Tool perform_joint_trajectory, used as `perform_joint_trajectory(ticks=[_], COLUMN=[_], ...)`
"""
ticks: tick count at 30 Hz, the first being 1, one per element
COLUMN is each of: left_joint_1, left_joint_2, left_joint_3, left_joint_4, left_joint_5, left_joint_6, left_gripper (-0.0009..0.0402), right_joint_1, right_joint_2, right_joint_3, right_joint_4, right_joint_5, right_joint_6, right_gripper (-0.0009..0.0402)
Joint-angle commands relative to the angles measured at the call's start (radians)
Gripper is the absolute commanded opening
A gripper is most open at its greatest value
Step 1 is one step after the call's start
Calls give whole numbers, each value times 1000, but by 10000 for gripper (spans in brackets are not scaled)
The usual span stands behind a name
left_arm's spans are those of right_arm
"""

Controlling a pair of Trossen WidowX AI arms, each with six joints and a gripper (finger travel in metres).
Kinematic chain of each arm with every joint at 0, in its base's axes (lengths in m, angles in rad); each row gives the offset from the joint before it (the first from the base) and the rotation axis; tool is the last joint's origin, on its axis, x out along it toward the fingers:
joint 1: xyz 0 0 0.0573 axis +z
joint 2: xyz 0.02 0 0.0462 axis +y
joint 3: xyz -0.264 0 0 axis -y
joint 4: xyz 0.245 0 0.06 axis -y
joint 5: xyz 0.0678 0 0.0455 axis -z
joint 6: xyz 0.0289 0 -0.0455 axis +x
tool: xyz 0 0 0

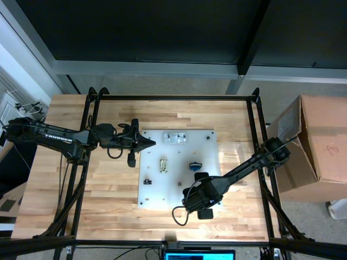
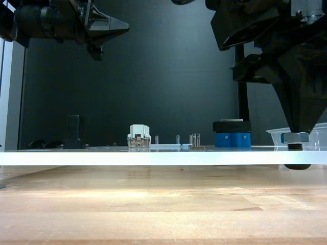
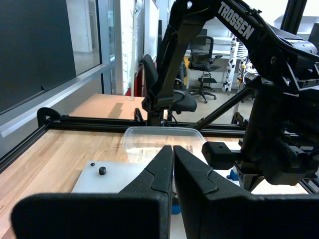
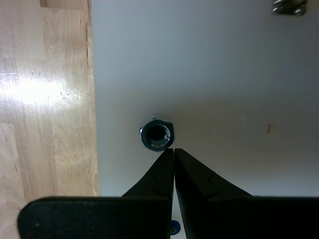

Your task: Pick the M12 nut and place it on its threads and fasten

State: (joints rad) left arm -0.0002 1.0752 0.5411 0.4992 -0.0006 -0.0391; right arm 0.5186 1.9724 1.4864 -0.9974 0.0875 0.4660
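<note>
The small silver nut [image 2: 295, 137] sits on its black ribbed stud [image 2: 295, 147] near the board's near right edge, with a few ribs showing below it. In the right wrist view the nut [image 4: 157, 134] lies just beyond the tips of my right gripper [image 4: 173, 151], which is shut with nothing between its fingers. My right gripper [image 2: 300, 126] points straight down, its tips right at the nut's top. In the high view the right arm hides the nut. My left gripper [image 3: 173, 148] is shut and empty, hovering high over the board's far left edge [image 1: 150, 143].
The white board [image 1: 157, 189] carries a blue block [image 2: 232, 139], a white connector [image 2: 139, 138] and small posts. A clear tray [image 3: 162, 139] stands by the board's right side. A cardboard box [image 1: 314, 141] sits beyond the table's right edge.
</note>
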Motion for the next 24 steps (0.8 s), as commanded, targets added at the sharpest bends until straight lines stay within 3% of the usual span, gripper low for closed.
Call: perform_joint_trajectory(ticks=[1, 12, 16, 17, 24], left_joint_1=[0, 0, 0, 0, 0], left_joint_2=[0, 0, 0, 0, 0], left_joint_3=[0, 0, 0, 0, 0], left_joint_4=[0, 0, 0, 0, 0], left_joint_5=[0, 0, 0, 0, 0], left_joint_6=[0, 0, 0, 0, 0], left_gripper=[0, 0, 0, 0, 0], right_joint_1=[0, -1, -2, -1, -2], right_joint_2=[0, -1, -2, -2, -10], right_joint_3=[0, -11, -11, -11, -10], right_joint_4=[4, 14, 29, 29, 3], right_joint_5=[18, 7, -205, -223, -77], right_joint_6=[1, 13, -32, -41, -22], right_gripper=[0, 0, 0, 0, 0])
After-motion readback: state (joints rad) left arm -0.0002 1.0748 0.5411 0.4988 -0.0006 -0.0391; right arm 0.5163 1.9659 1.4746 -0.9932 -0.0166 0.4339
